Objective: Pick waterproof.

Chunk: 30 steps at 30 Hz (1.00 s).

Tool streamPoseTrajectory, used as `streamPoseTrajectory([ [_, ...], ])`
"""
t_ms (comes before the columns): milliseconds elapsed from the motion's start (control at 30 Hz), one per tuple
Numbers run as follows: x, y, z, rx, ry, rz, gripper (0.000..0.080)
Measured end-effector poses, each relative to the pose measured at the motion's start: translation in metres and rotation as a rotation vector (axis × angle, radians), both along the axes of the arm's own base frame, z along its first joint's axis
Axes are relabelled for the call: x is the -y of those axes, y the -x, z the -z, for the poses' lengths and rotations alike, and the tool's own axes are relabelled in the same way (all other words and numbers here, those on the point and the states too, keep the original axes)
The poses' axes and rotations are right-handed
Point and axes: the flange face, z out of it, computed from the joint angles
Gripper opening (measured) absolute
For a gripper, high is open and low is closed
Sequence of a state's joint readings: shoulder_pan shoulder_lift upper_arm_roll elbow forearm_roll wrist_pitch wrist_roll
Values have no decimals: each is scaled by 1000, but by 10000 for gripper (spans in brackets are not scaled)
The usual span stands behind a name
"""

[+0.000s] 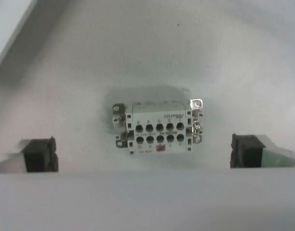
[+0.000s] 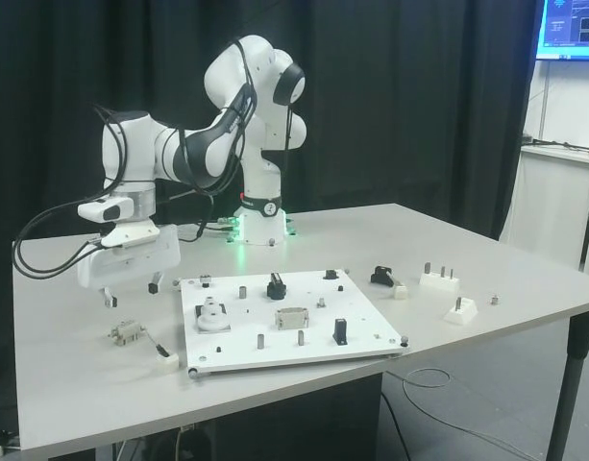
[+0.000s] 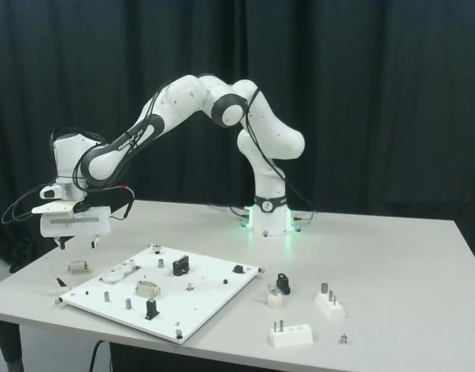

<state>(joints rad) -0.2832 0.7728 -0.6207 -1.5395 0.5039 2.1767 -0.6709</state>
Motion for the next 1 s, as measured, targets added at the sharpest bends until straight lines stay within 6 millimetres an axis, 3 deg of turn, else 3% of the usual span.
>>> streamPoseTrajectory([
  [1000, 8, 2, 44, -13, 16, -44, 800],
])
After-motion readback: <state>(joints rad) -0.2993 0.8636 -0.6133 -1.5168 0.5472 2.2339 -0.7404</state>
